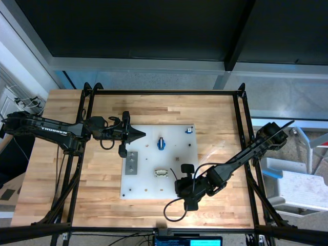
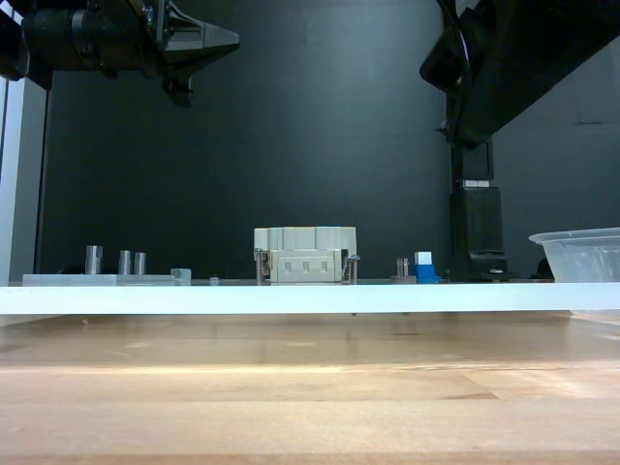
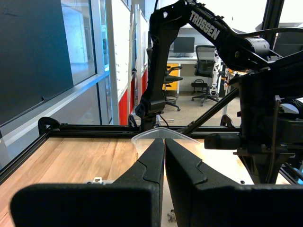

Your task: Remove the USB connector from the USB hub and place in the container

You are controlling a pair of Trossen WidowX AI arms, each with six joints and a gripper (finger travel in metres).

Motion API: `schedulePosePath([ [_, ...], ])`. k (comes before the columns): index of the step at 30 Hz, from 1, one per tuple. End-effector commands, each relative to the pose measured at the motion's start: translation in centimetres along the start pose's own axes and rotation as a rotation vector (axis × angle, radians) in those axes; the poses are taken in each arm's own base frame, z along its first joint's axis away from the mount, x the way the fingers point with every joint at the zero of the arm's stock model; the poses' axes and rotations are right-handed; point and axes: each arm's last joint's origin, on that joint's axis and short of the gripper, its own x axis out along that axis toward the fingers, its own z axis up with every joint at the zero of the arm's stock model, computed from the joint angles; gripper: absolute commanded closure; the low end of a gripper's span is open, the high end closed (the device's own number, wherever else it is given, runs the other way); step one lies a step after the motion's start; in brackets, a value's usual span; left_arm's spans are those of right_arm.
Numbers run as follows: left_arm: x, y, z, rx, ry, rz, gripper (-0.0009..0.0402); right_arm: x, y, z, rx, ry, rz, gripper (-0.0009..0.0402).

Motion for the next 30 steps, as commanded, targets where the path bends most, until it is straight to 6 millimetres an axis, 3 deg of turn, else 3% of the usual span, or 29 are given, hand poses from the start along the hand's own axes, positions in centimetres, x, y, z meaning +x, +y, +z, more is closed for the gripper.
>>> schedulePosePath([
  [1,0.0,0.0,0.0,0.0,0.0,0.0,0.0392,0.1,-0.1,0.5,-0.026,0.021,-0.014,0.0393],
  [12,0.0,0.0,0.0,0.0,-0.001,0.0,0.0392,0.1,-0.3,1.9,-0.043,0.083,-0.001,0.0393],
  [30,0.0,0.0,0.0,0.0,-0.001,0.0,0.0392,-0.3,-0.3,1.4,0.001,0.005,0.002,0.0393],
])
